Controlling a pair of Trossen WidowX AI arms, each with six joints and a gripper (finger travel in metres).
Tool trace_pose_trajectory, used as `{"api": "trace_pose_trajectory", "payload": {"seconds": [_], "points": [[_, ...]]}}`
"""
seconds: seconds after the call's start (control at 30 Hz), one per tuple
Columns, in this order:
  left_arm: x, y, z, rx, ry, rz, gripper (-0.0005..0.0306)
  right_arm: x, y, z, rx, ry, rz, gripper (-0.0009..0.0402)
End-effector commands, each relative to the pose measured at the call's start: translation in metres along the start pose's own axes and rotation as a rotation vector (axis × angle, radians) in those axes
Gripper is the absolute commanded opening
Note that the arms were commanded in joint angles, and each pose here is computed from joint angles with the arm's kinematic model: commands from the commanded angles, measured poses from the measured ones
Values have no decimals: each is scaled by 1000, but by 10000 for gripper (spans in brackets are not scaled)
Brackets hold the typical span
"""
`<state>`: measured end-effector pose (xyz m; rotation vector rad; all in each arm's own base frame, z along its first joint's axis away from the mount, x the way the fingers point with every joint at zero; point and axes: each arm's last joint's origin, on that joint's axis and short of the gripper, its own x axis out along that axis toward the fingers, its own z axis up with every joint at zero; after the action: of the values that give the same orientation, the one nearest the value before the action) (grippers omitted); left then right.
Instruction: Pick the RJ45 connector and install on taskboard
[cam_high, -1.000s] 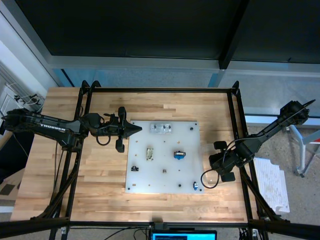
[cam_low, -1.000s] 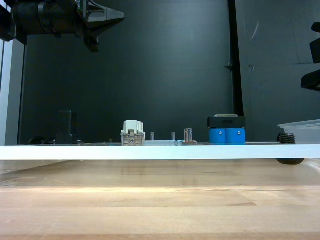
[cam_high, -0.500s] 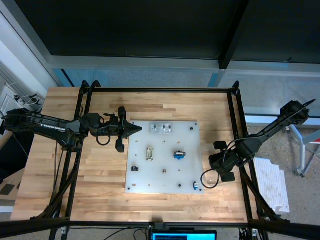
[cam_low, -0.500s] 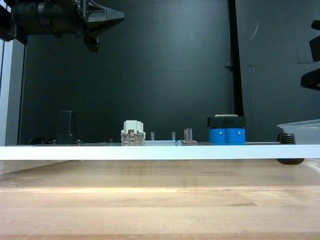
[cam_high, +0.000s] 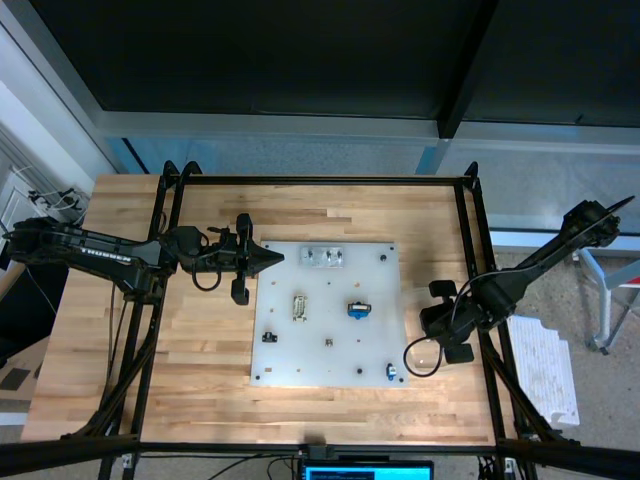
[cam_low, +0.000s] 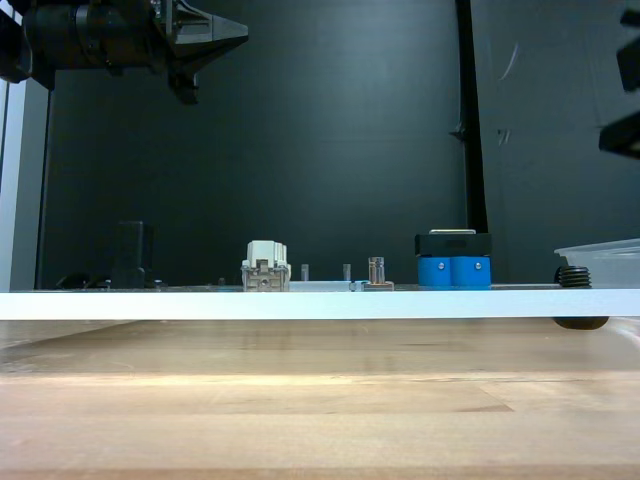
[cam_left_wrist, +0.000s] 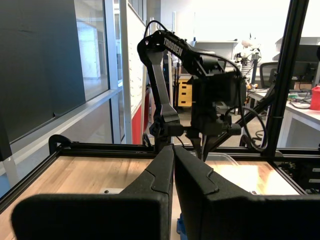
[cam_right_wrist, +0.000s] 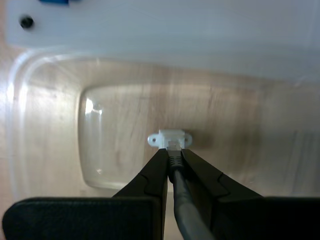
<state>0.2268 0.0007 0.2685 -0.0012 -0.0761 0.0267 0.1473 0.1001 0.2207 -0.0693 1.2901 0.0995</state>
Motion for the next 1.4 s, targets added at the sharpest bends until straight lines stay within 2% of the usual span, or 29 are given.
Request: {"api": "trace_pose_trajectory", "payload": {"seconds": [0.03,0.3,0.57,0.8,1.07,1.4], "points": [[0,0,0,0,0,0,0,-10,2,6,8,-24,12,18],[0,0,0,0,0,0,0,-25,6,17,16,-69,36,18],[0,0,0,0,0,0,0,-24,9,21,87,-57,35,18],[0,0,0,0,0,0,0,-25,14,29,87,-53,34,18],[0,0,0,0,0,0,0,-24,28,48,79,-35,5,18],[0,0,0,0,0,0,0,-18,47,76,78,-29,-13,18]]}}
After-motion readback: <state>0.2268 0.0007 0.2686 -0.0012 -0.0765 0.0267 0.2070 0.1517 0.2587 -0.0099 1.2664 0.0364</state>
